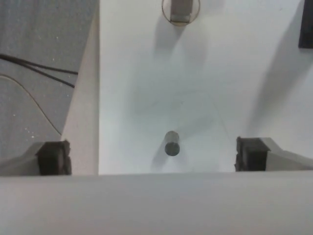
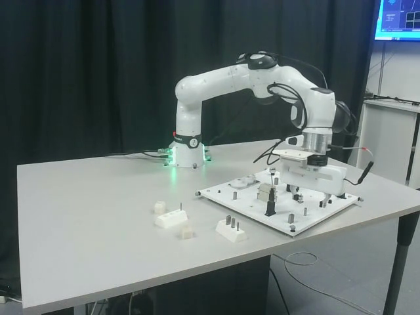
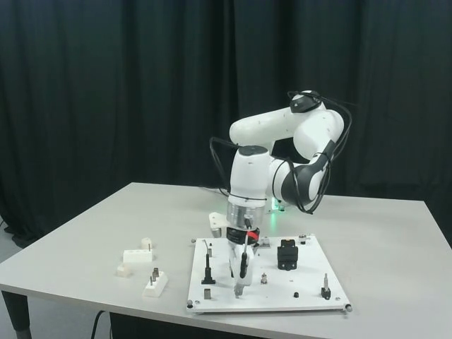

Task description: Pick round peg 1.

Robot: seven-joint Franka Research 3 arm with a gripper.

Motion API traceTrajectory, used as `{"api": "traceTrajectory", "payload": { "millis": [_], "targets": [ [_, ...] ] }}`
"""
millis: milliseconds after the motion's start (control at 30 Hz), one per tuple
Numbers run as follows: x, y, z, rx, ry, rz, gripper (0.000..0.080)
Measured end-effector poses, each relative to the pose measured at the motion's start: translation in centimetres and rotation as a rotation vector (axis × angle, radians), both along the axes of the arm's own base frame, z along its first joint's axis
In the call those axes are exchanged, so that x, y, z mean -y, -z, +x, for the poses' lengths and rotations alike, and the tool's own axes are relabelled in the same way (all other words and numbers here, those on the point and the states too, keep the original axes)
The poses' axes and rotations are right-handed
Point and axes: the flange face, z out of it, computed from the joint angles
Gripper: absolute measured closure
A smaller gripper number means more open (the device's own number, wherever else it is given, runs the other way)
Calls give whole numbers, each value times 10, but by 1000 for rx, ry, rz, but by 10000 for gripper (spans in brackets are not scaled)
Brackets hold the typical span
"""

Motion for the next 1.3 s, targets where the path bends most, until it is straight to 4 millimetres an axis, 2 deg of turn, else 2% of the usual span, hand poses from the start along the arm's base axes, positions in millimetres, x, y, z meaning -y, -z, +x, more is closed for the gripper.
{"api": "traceTrajectory", "payload": {
  "millis": [67, 100, 633, 1300],
  "targets": [
    [-1, -1, 1, 2, -2, -1, 128],
    [-1, -2, 1, 3, -3, -2, 31],
    [0, -11, 1, 1, -2, -18, 3],
    [9, -39, 0, -10, 11, -13, 3]
  ]
}}
